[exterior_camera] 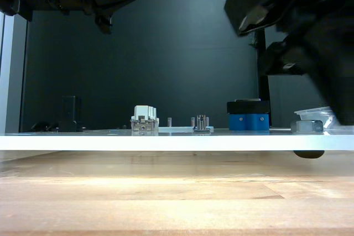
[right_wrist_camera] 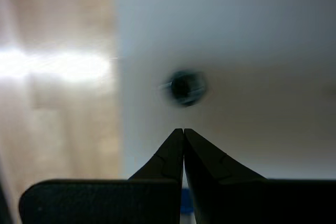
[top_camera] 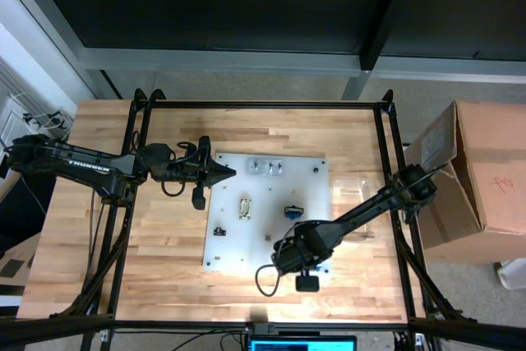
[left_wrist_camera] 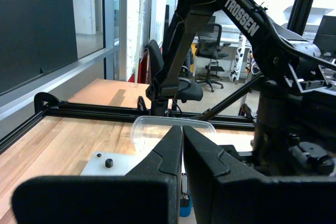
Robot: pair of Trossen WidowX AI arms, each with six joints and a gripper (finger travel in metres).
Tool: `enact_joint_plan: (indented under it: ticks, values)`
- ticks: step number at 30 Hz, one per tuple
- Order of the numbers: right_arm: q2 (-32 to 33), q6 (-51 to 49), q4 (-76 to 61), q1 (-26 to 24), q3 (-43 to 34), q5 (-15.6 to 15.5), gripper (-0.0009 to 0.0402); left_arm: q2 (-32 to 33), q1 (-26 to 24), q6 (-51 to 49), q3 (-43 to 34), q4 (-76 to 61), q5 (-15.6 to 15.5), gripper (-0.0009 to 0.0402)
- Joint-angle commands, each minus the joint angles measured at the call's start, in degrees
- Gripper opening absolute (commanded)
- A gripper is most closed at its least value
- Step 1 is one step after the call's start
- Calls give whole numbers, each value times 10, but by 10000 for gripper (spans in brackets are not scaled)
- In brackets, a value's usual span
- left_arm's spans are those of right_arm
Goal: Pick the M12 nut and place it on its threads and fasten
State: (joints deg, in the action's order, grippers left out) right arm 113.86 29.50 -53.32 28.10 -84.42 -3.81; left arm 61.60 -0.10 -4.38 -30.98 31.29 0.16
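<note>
Hovering pressed together: left gripper (top_camera: 233,172) over board's (top_camera: 246,240) left edge, right gripper (right_wrist_camera: 184,129) over nut (exterior_camera: 307,127).

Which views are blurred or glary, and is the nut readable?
Right wrist view: soft, M12 nut smeared beyond the shut right gripper over the board, glare on the table. Low view: right arm a dark blur, nut crisp, seemingly on its stud. Left wrist view: sharp, shut left gripper raised over the board.
</note>
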Motion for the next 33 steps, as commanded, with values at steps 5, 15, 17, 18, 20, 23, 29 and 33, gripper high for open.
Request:
enact_joint_plan:
  ticks: [5,15,17,18,20,23,29,33]
  values:
    - [-25,-19,-6,-1,1,40,0,0,0,0,0,0,0,0]
    - [-165,-76,62,-38,70,75,0,0,0,0,0,0,0,0]
    - [-202,-90,88,-53,94,80,0,0,0,0,0,0,0,0]
    - [-220,-97,102,-59,107,86,0,0,0,0,0,0,0,0]
    - [-256,-122,126,-76,131,95,0,0,0,0,0,0,0,0]
    - [-307,-157,165,-107,166,103,0,0,0,0,0,0,0,0]
    - [-405,-230,283,-188,237,96,0,0,0,0,0,0,0,0]
    - [-464,-247,381,-240,286,50,0,0,0,0,0,0,0,0]
